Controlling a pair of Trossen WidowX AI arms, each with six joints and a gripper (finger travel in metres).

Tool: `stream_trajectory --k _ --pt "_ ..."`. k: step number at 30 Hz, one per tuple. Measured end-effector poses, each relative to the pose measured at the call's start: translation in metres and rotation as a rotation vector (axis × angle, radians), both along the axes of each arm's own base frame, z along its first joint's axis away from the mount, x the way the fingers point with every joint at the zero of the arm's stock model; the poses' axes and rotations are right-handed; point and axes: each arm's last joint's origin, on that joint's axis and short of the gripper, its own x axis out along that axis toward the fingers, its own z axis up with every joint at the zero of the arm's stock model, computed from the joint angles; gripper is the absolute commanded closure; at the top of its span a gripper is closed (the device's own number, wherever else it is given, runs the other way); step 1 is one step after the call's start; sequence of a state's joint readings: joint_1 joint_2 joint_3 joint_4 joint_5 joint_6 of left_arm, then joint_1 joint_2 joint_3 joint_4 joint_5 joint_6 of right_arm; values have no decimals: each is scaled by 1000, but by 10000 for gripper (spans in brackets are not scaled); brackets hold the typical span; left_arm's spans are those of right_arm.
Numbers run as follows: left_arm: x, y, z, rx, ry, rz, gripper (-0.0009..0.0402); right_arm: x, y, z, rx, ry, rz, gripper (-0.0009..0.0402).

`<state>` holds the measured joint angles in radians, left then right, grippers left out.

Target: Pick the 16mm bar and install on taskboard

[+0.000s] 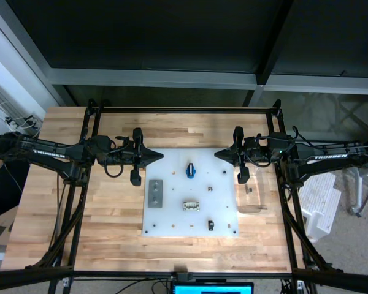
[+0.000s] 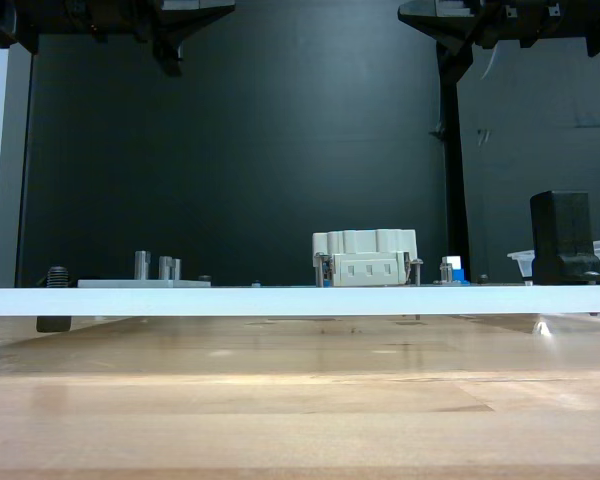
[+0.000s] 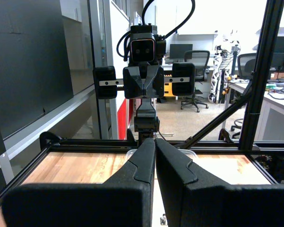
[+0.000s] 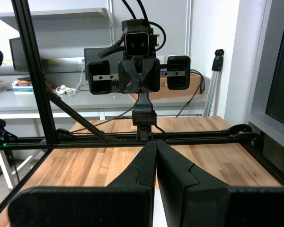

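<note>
Wooden bench point(image 1: 110, 233) bore the taskboard point(image 1: 172, 214); left hand point(image 1: 161, 157) and right hand point(image 1: 216, 154) hung clenched above its far corners; the 16mm bar's whereabouts were unclear.

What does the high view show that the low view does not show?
Only high: the black left gripper and black right gripper whole, tips facing over the white plastic task board's far end. Only low: the short steel pins seen sideways, upright. Both: the board, the beige connector block, the small blue part. The 16mm bar: I cannot find it in either.
</note>
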<state>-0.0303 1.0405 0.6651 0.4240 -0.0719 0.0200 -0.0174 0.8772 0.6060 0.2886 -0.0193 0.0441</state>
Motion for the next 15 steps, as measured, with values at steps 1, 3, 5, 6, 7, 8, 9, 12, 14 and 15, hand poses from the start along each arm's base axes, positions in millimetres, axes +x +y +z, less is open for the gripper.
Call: stream_trajectory --k 1,3,5,6,7,8,9,12,14,15 --pt "0 0 0 0 0 0 393 0 0 0 0 0 0 393" --pt "0 0 0 0 0 0 393 0 0 0 0 -1 0 393" --pt "0 0 0 0 0 0 393 0 0 0 0 0 0 393" --pt "0 0 0 0 0 0 393 0 0 0 1 0 0 393" --pt "0 0 0 0 0 0 393 0 0 0 0 0 0 393" --pt "0 0 0 0 0 0 393 0 0 0 1 0 0 393" --pt "0 0 0 0 0 0 393 0 0 0 1 0 0 393" --pt "0 0 0 0 0 0 393 0 0 0 1 0 0 393" --pt "0 0 0 0 0 0 393 0 0 0 6 1 0 393" --pt "0 0 0 0 0 0 393 0 0 0 8 3 0 393"
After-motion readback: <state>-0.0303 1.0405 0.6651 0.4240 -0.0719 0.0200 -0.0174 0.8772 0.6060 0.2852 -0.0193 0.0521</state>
